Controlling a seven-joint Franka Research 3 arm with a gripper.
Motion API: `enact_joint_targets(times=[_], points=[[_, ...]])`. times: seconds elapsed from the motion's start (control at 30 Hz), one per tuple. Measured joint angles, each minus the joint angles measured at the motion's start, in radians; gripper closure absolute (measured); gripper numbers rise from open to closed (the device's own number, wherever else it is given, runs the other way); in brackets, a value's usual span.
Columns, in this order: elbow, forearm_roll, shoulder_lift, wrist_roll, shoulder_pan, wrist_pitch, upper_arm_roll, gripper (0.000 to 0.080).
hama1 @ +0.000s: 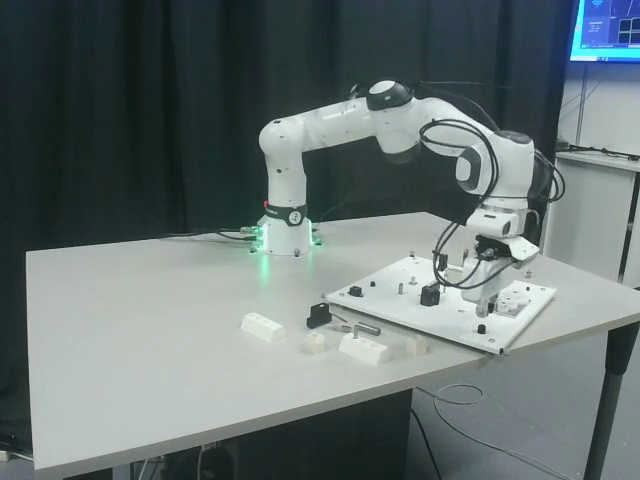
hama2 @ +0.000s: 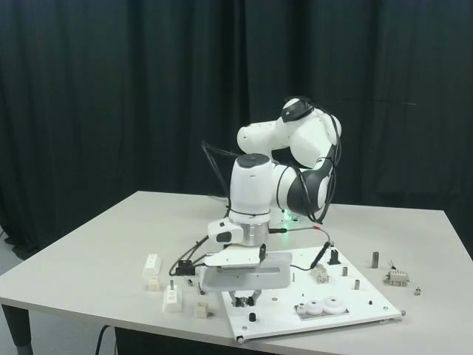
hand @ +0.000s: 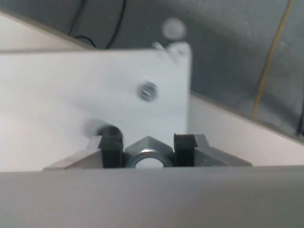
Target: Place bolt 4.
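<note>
The gripper (hand: 148,151) is clamped on bolt 4 (hand: 148,153) — in the wrist view its grey hexagonal head sits squarely between the two black finger pads (hand: 112,145), seen end-on, with the shank hidden below. The arm hangs low over the white assembly board (hama1: 520,325), which lies on the grey desk (hama1: 150,320), and in the room views the fingers stand just above the board near its front edge, beside a small black knob (hama2: 252,316); whether the bolt's tip touches the board cannot be told. A seated bolt (hand: 147,90) already shows in the board's surface further off. The bolt looks like a small steel piece — stiff, light for its size, not fragile, but smooth enough to twist or slip if pinched on its corners. Holding it by two opposite flats of the head, as here, seems the soundest grip, since that keeps the shank upright for lowering into a hole. A tilted shank would likely jam at the hole's rim.
</note>
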Motion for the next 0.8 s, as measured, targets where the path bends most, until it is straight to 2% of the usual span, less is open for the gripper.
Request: enact_joint_targets(times=[0.2, 0.4, 0.63, 0.8], points=[[-0.033, -0.009, 0.000, 0.000, 0.003, -0.043, -0.059, 0.0577], [-0.089, -0.011, 0.001, -0.038, 0.008, -0.082, -0.123, 0.0577], [-0.184, -0.009, 0.004, -0.159, 0.007, -0.087, -0.177, 0.0577], [-0.259, 0.013, 0.012, -0.233, 0.003, -0.066, -0.211, 0.0577]])
